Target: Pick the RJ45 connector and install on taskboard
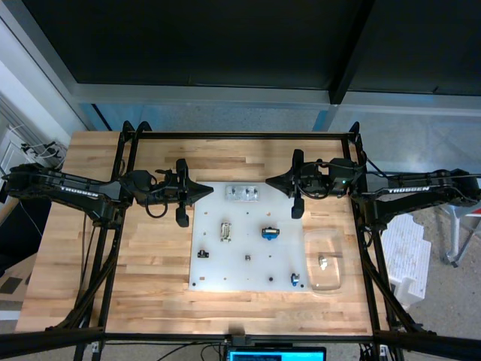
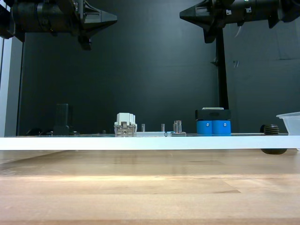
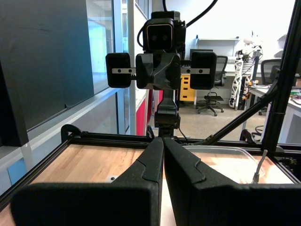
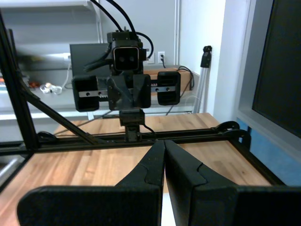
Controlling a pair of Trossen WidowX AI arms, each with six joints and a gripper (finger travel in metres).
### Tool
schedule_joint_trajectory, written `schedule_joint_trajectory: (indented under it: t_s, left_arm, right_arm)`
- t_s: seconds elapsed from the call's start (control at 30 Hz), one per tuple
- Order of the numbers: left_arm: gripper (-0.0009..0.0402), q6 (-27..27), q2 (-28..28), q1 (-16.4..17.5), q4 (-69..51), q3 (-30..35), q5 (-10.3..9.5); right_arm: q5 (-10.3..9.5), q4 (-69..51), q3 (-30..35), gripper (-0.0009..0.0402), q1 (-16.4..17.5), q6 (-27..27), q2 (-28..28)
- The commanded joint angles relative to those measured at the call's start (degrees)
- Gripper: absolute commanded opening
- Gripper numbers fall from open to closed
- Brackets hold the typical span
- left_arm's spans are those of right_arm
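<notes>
— Where is the RJ45 connector?

— I cannot tell. From above, the blue jack at the white board's near right corner has a pale top, too small to read as filled or bare. Just beside that corner, in the clear tray, lies a small pale shape with a darker fleck on it; I make out no cable there.

— Does any other view help?

— The left wrist view shows a thin grey stalk rising at a slight tilt by the tray's rim, with a small piece at its foot. Whether that is the connector's cable, and whether it stands in the tray or at the jack, I cannot say. The low view settles nothing.

— Is either hand holding it?

— No. The right hand hangs high over the board's far right corner, pointing inward, its fingers pressed together with nothing between them. It is well apart from both jack and tray.

— And the other arm?

— The left hand mirrors it over the board's far left corner, its fingers likewise together on nothing. The two tips face each other across the board's far edge, and in the low view both sit high above the parts on the board.

— What carries it all?

— A wooden tabletop, with the board and tray lying flat on it.
</notes>
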Motion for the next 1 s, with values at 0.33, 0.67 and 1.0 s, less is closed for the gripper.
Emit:
schedule_joint_trajectory:
  t_s: [0.33,0.67,1.0]
  left_arm:
    - [0.0,0.02,0.0,0.0,0.02,0.02,0.02]
    - [0.0,0.02,0.02,0.0,0.02,0.02,0.02]
    - [0.0,0.02,0.0,0.0,0.02,0.02,0.02]
  right_arm:
    - [-1.46,1.81,-2.25,0.0,-0.04,0.7,-0.15]
    - [-2.95,2.32,-2.47,0.0,-0.02,0.44,-0.15]
    - [-2.93,2.82,-2.99,0.0,-0.02,0.17,-0.15]
